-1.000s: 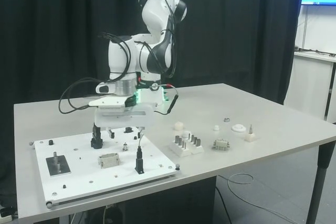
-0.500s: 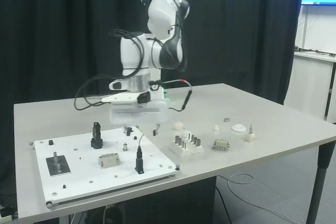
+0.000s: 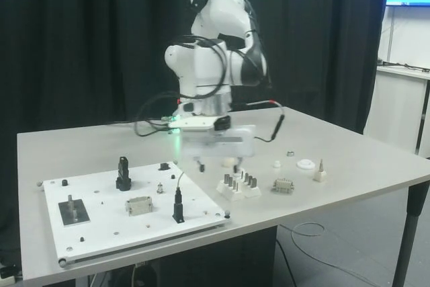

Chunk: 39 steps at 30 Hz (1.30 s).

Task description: Pick waterproof.

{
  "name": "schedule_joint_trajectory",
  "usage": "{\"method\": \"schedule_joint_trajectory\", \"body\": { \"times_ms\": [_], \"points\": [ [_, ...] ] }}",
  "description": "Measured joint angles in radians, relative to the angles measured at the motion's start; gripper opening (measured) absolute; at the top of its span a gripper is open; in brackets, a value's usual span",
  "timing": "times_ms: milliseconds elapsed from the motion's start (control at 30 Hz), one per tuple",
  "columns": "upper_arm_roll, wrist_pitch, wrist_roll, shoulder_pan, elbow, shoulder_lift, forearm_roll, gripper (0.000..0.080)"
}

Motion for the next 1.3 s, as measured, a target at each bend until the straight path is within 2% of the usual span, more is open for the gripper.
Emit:
{"method": "schedule_joint_trajectory", "body": {
  "times_ms": [400,700,833,1067,1200,1300],
  "points": [
    [0.001,0.000,0.212,0.138,-0.024,0.001,-0.029,0.0800],
    [0.008,0.017,0.384,0.230,-0.047,0.000,-0.089,0.0800],
    [0.023,0.036,0.445,0.257,-0.059,0.000,-0.128,0.0800],
    [0.070,0.071,0.506,0.268,-0.075,0.000,-0.211,0.0800],
    [0.093,0.092,0.528,0.267,-0.087,0.000,-0.238,0.0800],
    [0.106,0.109,0.533,0.265,-0.096,0.000,-0.244,0.0800]
  ]
}}
